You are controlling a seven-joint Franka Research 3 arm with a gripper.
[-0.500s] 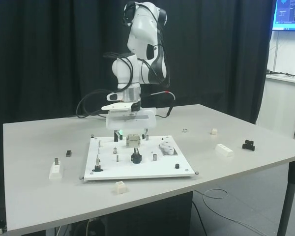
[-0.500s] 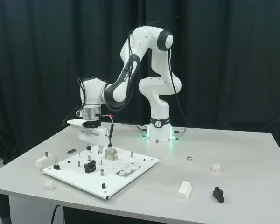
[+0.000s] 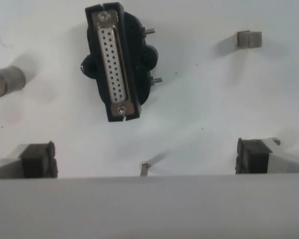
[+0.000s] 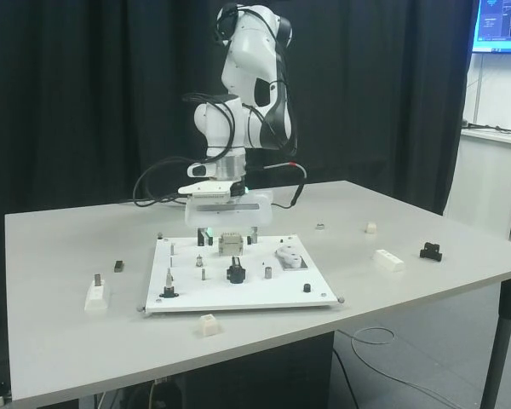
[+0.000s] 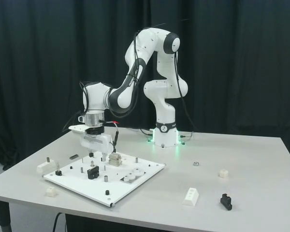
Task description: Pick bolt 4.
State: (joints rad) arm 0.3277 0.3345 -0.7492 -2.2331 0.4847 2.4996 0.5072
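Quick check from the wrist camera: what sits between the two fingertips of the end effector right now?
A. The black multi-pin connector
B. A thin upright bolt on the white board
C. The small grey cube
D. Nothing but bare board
B. In the wrist view a thin bolt stands on the white board midway between the fingers, while the black connector and the grey cube lie further out.

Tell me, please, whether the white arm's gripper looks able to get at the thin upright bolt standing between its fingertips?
Probably yes: the gripper is open, the thin upright bolt stands between its fingers, and nothing on the white board crowds it.
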